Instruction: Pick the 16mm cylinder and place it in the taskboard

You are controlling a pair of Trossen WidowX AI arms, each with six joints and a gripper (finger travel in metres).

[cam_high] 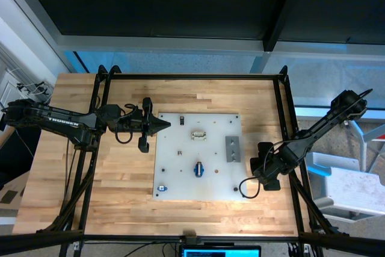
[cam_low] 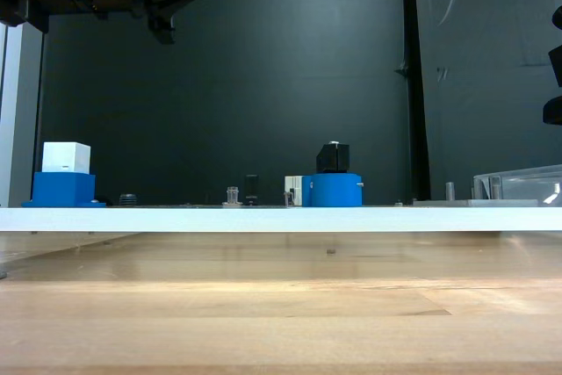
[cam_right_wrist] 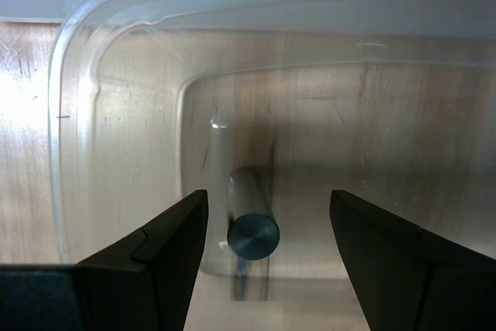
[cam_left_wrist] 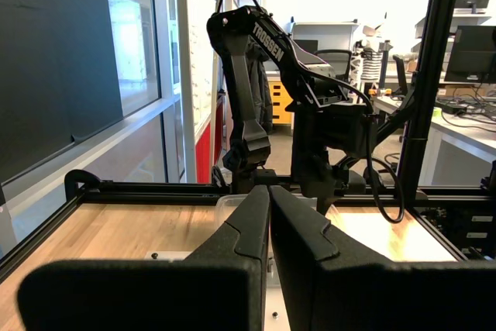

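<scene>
The 16mm cylinder (cam_right_wrist: 249,218), dull metal with a dark round end facing the camera, sits inside a clear plastic tray (cam_right_wrist: 77,114). My right gripper (cam_right_wrist: 266,201) hangs open over it, one finger (cam_right_wrist: 167,253) on each side, not touching it. In the high view that right gripper (cam_high: 264,170) is just off the right edge of the taskboard (cam_high: 180,173), a white plate with a grey block (cam_high: 232,148), a blue fitting (cam_high: 198,170) and a beige connector (cam_high: 198,134). My left gripper (cam_high: 165,124) is shut and empty, held high over the board's left edge.
The black frame rails (cam_high: 192,77) ring the wooden table (cam_high: 102,197). From table height, the clear tray (cam_low: 522,183) stands at the board's right end and a blue block with a white cube (cam_low: 65,177) at its left. The right arm (cam_left_wrist: 310,129) faces the left wrist camera.
</scene>
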